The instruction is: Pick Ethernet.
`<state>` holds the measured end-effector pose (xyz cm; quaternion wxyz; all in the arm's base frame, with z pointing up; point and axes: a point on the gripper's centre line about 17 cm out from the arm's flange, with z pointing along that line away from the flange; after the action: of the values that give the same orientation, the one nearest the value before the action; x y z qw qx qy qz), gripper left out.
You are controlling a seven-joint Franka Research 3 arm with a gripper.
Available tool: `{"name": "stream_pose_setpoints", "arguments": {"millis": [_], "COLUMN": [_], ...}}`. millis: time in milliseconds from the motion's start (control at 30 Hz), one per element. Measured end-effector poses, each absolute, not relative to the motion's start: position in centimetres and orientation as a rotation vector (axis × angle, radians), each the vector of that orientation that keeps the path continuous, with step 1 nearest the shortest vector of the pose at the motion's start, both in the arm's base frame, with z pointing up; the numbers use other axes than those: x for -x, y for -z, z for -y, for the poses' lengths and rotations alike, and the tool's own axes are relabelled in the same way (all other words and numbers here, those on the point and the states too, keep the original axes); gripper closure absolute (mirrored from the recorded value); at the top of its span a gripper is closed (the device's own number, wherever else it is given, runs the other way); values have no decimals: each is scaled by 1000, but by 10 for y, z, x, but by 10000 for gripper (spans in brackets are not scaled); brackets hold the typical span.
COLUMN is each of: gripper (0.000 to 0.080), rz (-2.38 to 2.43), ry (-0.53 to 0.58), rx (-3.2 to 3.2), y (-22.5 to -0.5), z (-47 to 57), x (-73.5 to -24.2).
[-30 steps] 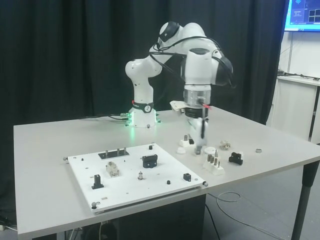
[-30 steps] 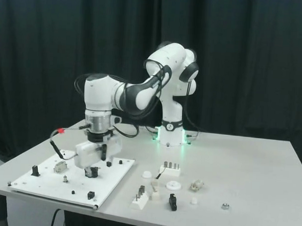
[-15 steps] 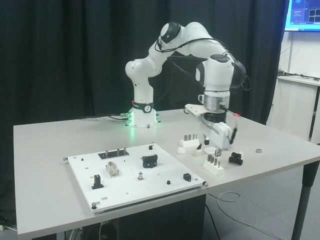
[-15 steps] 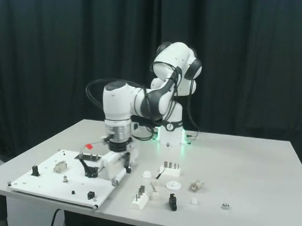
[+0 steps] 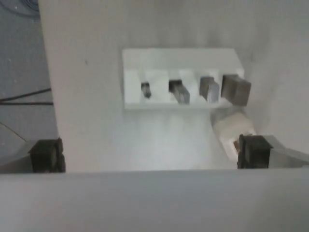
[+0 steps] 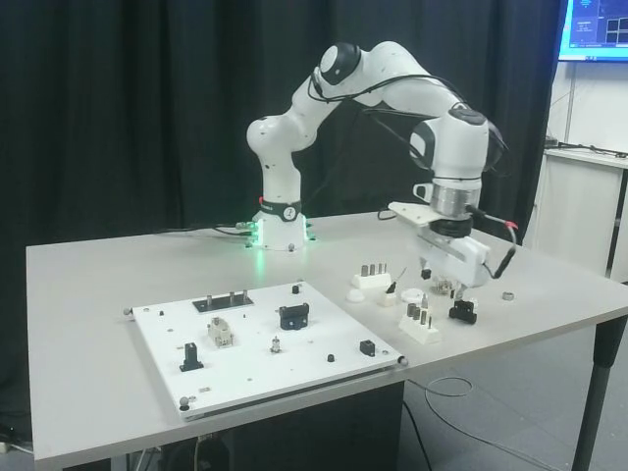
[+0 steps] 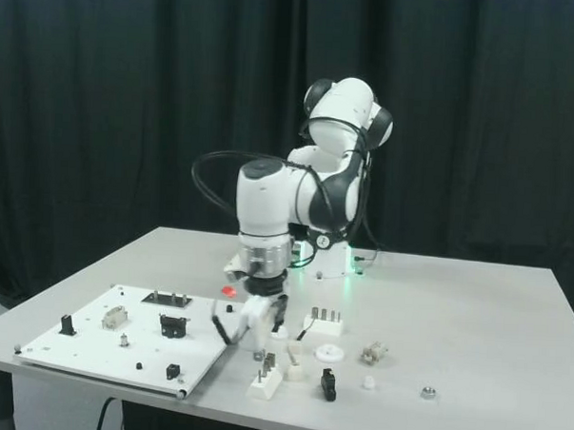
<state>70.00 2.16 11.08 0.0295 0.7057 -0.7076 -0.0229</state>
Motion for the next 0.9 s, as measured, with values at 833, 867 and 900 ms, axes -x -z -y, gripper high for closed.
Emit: {"name": "stream_pose_setpoints", "arguments": {"millis": [833,867,900], "gripper": [3,3,3], "rz": [1177,1157,1142], "ry": [54,58,62], "rx": [-2722,-2732,-2739], "y": [-103,-103,-103], "z": [-85,-84,-84], "x": [-675,-674,-673]}}
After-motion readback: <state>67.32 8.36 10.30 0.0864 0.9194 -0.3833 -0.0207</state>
